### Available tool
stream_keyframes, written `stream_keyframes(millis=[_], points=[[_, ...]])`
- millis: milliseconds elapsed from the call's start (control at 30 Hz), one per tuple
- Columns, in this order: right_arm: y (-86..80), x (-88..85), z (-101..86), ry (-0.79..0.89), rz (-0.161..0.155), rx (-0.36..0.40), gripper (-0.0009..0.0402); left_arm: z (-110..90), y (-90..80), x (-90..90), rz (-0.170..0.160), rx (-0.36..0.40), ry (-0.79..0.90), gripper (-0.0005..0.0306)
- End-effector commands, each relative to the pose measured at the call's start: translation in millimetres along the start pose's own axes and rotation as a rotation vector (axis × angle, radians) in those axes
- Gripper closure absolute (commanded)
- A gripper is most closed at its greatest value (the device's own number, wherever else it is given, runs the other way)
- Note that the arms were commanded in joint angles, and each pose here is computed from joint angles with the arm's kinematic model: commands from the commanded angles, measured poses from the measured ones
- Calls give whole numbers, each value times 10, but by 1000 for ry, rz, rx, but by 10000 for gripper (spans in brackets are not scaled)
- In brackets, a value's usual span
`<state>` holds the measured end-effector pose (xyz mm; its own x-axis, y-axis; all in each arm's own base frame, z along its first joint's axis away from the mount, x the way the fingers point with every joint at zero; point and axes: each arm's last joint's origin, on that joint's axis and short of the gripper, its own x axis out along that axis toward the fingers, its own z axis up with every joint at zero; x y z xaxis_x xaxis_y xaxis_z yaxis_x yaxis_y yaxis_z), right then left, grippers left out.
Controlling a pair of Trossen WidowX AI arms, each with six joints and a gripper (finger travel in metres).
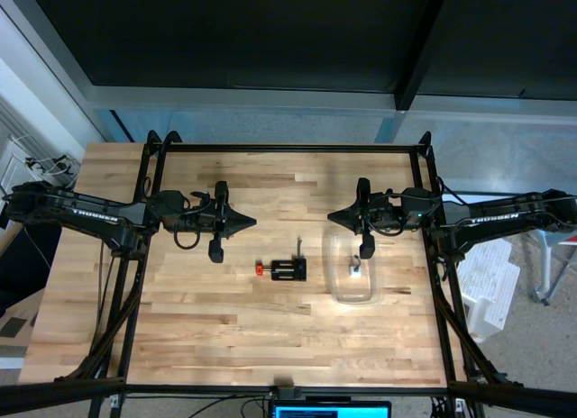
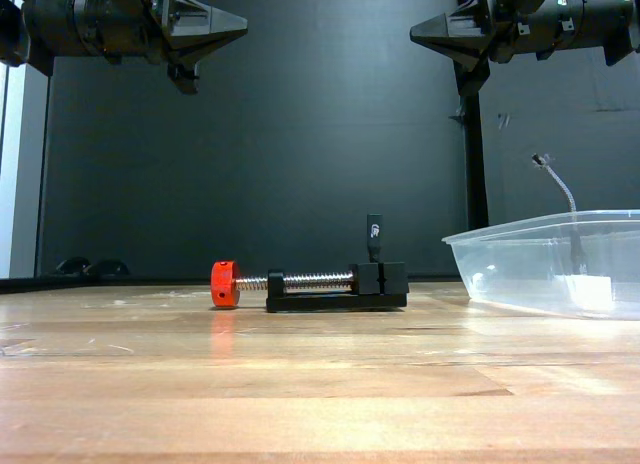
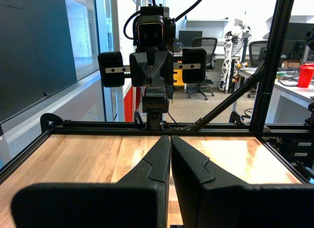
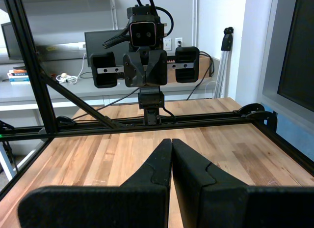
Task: Pick the USB-C connector and install on taskboard
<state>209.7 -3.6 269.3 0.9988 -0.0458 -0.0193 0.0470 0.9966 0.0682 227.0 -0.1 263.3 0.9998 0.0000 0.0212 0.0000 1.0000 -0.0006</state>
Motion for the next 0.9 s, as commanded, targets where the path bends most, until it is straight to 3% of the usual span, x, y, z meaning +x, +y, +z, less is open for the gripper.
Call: stream_keyframes(millis=[33,333,433,900], points=[[18,0,26,-24,54,-25,393,0,1,1,0,0,0,300],[18,0,25,-24,54,-23,393,0,1,1,0,0,0,300],[19,1,11,-6,57,15,393,0,1,1,0,0,0,300],[39,-25,143,352,33,9,393,0,1,1,0,0,0,300]])
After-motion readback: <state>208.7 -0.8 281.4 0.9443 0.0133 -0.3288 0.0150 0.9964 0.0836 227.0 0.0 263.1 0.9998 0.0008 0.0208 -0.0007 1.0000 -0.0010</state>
